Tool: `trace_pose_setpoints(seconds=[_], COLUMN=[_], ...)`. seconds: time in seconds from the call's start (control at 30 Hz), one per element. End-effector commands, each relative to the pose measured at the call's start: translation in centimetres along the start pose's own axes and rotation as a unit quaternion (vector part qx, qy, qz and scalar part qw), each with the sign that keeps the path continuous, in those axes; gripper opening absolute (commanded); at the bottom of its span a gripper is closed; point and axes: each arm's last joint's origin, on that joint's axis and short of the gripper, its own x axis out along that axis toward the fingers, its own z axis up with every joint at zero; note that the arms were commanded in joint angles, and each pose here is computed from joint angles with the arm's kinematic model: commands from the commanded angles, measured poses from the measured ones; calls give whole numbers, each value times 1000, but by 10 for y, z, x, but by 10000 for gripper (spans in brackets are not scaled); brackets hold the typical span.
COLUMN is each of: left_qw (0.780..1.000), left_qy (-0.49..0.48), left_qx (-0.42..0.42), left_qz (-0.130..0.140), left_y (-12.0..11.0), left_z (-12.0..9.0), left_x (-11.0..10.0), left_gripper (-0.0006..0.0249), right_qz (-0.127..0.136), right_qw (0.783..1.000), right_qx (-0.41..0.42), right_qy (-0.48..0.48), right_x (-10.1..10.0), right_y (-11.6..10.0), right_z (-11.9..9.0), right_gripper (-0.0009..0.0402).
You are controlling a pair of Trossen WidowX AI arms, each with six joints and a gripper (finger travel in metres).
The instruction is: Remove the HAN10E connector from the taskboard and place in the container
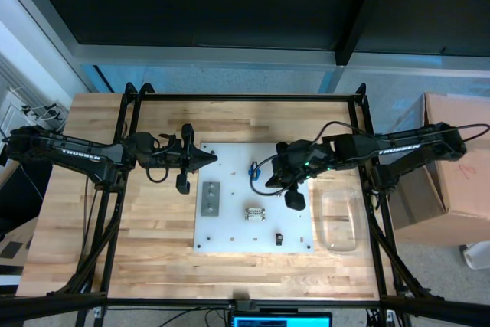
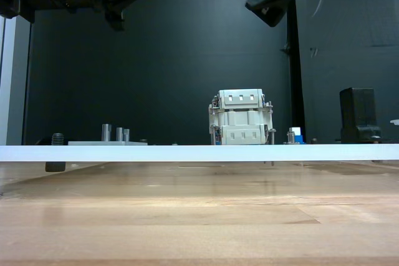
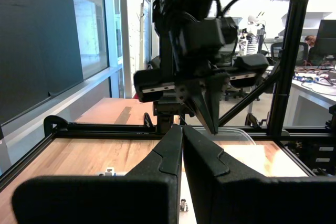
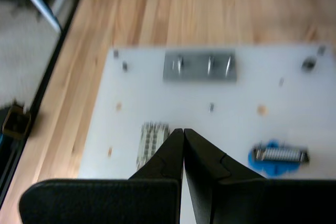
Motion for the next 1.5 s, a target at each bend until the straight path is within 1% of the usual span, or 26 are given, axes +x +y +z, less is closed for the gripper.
trace_pose_setpoints(seconds=[0.03, 0.33, 0.53, 0.6, 0.67, 0.9, 1.07, 1.17, 1.23, 1.5], left_qw=[1000, 1000, 1000, 1000, 1000, 1000, 1000, 1000, 1000, 1000], left_qy=[0, 0, 0, 0, 0, 0, 0, 0, 0, 0], left_qx=[0, 0, 0, 0, 0, 0, 0, 0, 0, 0], left_qz=[0, 0, 0, 0, 0, 0, 0, 0, 0, 0], left_y=[0, 0, 0, 0, 0, 0, 0, 0, 0, 0], left_z=[0, 0, 0, 0, 0, 0, 0, 0, 0, 0], left_x=[0, 0, 0, 0, 0, 0, 0, 0, 0, 0], left_gripper=[0, 0, 0, 0, 0, 0, 0, 0, 0, 0], right_qz=[0, -11, -22, -30, -48, -49, -49, -49, -50, -52], right_qw=[999, 988, 978, 976, 976, 974, 972, 969, 967, 959], right_qx=[2, 29, 36, 42, 39, 33, 29, 28, 25, 18], right_qy=[52, 151, 203, 209, 209, 219, 229, 241, 250, 276], right_x=[5, 19, 27, 29, 32, 41, 45, 53, 61, 88], right_y=[7, 17, 20, 21, 21, 26, 29, 30, 32, 35], right_z=[9, 38, 52, 56, 60, 69, 66, 64, 61, 53], right_gripper=[0, 0, 0, 0, 0, 0, 3, 25, 52, 203])
